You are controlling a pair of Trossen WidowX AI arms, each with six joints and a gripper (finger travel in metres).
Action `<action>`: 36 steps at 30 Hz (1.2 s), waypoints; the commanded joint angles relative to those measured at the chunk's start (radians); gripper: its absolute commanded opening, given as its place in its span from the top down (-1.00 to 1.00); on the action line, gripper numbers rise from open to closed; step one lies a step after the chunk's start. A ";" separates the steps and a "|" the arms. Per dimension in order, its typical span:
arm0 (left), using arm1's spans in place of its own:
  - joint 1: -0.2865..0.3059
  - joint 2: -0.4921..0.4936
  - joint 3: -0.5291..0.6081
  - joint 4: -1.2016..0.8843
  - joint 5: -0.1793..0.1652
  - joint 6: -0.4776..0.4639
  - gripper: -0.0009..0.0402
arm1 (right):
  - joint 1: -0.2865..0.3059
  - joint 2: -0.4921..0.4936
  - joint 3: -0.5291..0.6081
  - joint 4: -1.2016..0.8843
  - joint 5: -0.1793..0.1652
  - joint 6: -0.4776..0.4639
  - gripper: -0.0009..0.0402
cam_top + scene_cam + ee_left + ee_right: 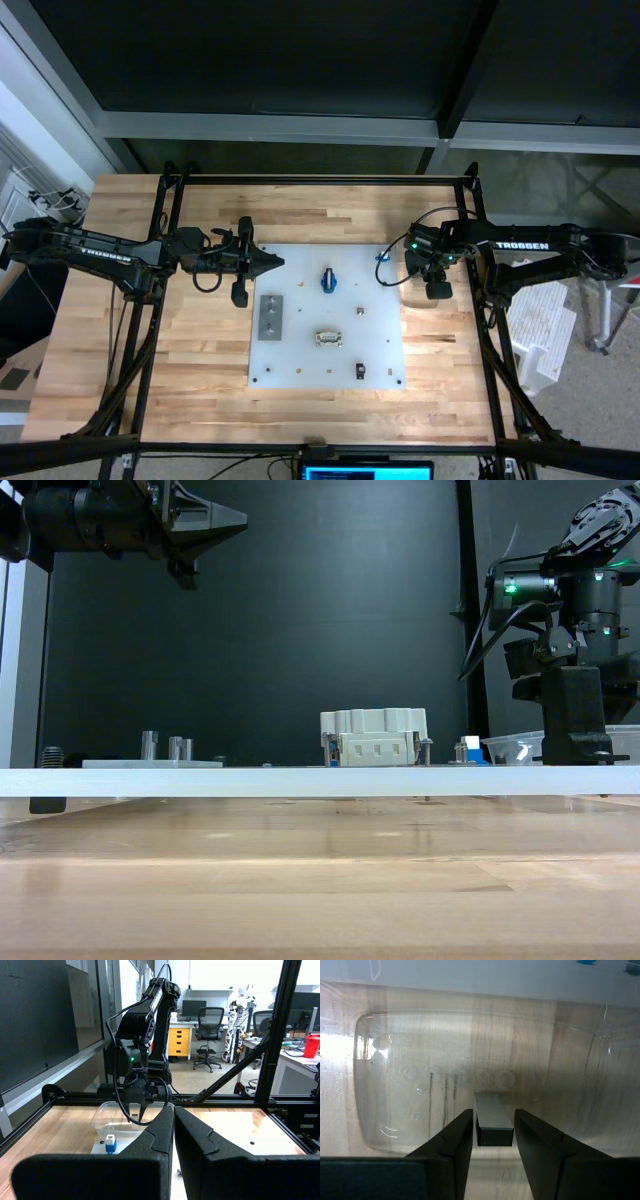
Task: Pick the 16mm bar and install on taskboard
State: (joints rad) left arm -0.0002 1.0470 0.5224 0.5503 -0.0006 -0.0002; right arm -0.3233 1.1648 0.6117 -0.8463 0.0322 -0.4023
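A short grey bar [492, 1117] sits between the fingers of my right gripper [493, 1132], which is shut on it inside a clear plastic container [395, 1085]. I cannot tell whether the bar touches the container's floor. That gripper [437, 290] points down just off the right edge of the white taskboard [300, 350]. The board carries a grey metal block [271, 315] and a small blue fitting [329, 280]. My left gripper [272, 262] is shut and empty, held level high over the board's far left corner, as the low view [240, 522] shows.
A beige multi-pin connector [373, 738] and short metal pegs [165, 746] stand on the board. The clear container [520, 748] rests on the wooden table beside the board's right edge. Black frame rails [170, 230] run along both sides of the table.
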 commanded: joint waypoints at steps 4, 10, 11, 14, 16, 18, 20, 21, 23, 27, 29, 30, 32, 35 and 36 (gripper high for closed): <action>0.000 0.000 0.000 0.000 0.000 0.000 0.96 | 0.000 0.000 0.000 0.000 0.000 0.001 0.67; 0.000 0.000 0.000 0.000 0.000 0.000 0.96 | 0.000 0.000 0.000 0.000 0.000 0.001 0.93; 0.000 0.000 0.000 0.000 0.000 0.000 0.96 | 0.000 0.000 0.000 0.000 0.000 0.001 0.96; 0.000 0.000 0.000 0.000 0.000 0.000 0.96 | 0.000 0.000 0.001 0.000 0.001 0.001 0.94; 0.000 0.000 0.000 0.000 0.000 0.000 0.96 | 0.000 0.000 0.010 -0.009 0.001 0.001 0.92; 0.000 0.000 0.000 0.000 0.000 0.000 0.96 | 0.000 0.000 0.034 -0.036 0.000 0.005 0.91; 0.000 0.000 0.000 0.000 0.000 0.000 0.96 | 0.000 0.000 0.069 -0.079 0.000 0.013 0.91; 0.000 0.000 0.000 0.000 0.000 0.000 0.96 | 0.001 0.000 0.087 -0.101 0.000 0.019 0.92; 0.000 0.000 0.000 0.000 0.000 0.000 0.96 | 0.001 0.000 0.124 -0.144 -0.002 0.031 0.92; 0.000 0.000 0.000 0.000 0.000 0.000 0.96 | 0.002 0.000 0.192 -0.222 -0.008 0.031 0.93; 0.000 0.000 0.000 0.000 0.000 0.000 0.96 | 0.003 0.000 0.220 -0.252 -0.008 0.031 0.93; 0.000 0.000 0.000 0.000 0.000 0.000 0.96 | 0.003 0.000 0.233 -0.265 -0.008 0.032 0.93; 0.000 0.000 0.000 0.000 0.000 0.000 0.96 | 0.003 0.000 0.259 -0.287 -0.008 0.035 0.93; 0.000 0.000 0.000 0.000 0.000 0.000 0.96 | 0.003 0.000 0.292 -0.307 -0.008 0.061 0.93; 0.000 0.000 0.000 0.000 0.000 0.000 0.96 | 0.004 0.000 0.299 -0.312 -0.008 0.063 0.93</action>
State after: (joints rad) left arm -0.0002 1.0470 0.5228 0.5503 -0.0010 -0.0002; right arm -0.3199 1.1648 0.9012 -1.1515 0.0227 -0.3424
